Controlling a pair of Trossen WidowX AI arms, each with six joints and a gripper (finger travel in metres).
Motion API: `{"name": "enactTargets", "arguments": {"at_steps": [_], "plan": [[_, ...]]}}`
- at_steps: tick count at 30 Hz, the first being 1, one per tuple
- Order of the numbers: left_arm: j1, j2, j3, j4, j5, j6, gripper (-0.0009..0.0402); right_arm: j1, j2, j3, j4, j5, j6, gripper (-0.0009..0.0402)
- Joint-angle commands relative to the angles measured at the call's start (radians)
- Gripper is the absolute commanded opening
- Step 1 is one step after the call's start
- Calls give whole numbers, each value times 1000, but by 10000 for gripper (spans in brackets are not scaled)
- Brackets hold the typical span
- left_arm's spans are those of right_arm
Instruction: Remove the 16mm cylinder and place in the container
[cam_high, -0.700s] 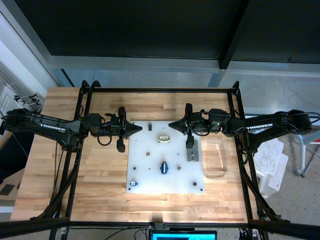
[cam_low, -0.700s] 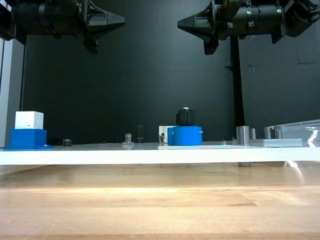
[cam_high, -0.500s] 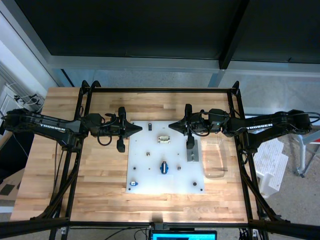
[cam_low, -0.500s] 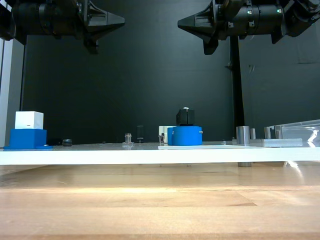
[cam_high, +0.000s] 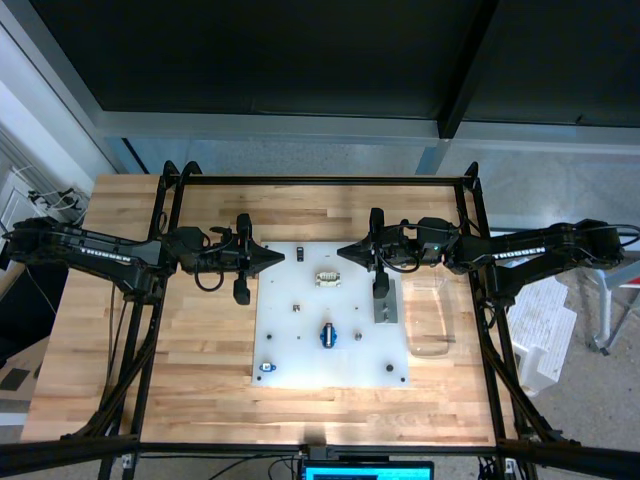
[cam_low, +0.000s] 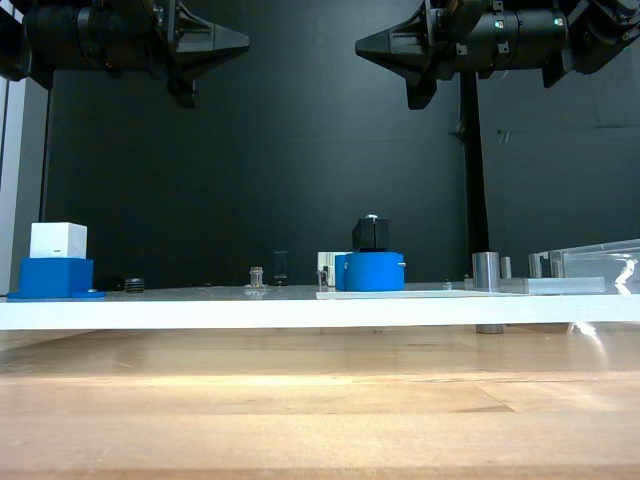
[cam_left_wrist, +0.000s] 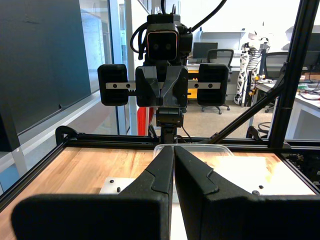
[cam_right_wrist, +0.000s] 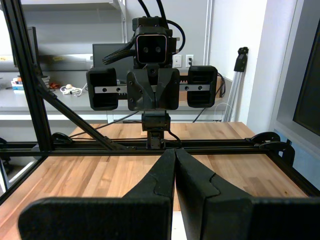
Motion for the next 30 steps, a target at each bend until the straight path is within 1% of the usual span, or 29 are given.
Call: {"name": "enactTargets", "arguments": {"at_steps": [1,3,5,6,8,9,10,12,13,15,19,20,23,26,29,30], "plan": [[0,0,0,0,0,0,0,1,0,0,6,-1,3,0],[0,0,0,0,0,0,0,2,0,1,1,-6,4,0],[0,0,0,0,0,0,0,5,0,1,-6,-57,11,0],[0,0,0,0,0,0,0,8,0,1,-7,-63,35,0],[0,0,0,0,0,0,0,16,0,1,-19,-60,108,0],[0,0,0,0,0,0,0,18,0,1,-31,-64,144,0],[0,0,0,0,0,0,0,19,0,1,-44,-76,168,0],[0,0,0,0,0,0,0,31,0,1,-70,-79,183,0],[0,0,0,0,0,0,0,43,0,1,-84,-74,182,0],[0,0,0,0,0,0,0,67,0,1,-114,-41,177,0],[0,0,0,0,0,0,0,113,0,15,-195,9,176,0],[0,0,0,0,0,0,0,126,0,32,-250,25,175,0],[0,0,0,0,0,0,0,167,1,100,-445,89,164,0],[0,0,0,0,0,0,0,199,1,171,-621,125,167,0],[0,0,0,0,0,0,0,227,8,233,-777,161,190,0],[0,0,0,0,0,0,0,238,10,256,-832,167,201,0]]}}
